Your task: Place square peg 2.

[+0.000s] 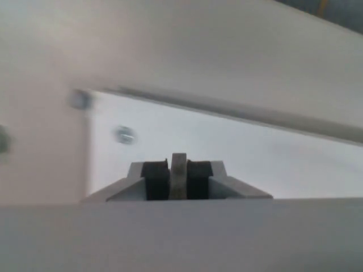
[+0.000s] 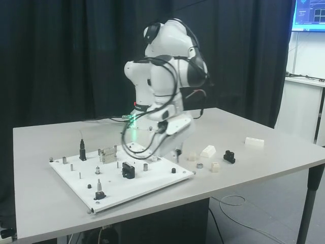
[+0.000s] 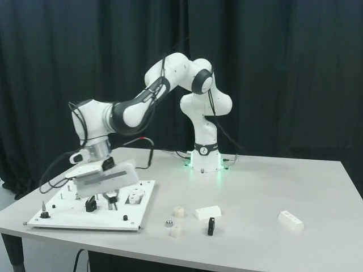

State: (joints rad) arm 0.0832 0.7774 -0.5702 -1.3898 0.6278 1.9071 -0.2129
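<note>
The claw (image 1: 178,180) was pressed together on a thin grey peg (image 1: 178,175), which stood upright between its black fingers (image 1: 154,180). It hung just above the white board (image 3: 91,218) at the near left of the grey counter (image 3: 272,187). The white arm (image 3: 133,110) bent low over the board's right half. Right of the board lay small white blocks (image 3: 207,212), a black clip (image 3: 211,225) and a metal ring (image 3: 168,223)
</note>
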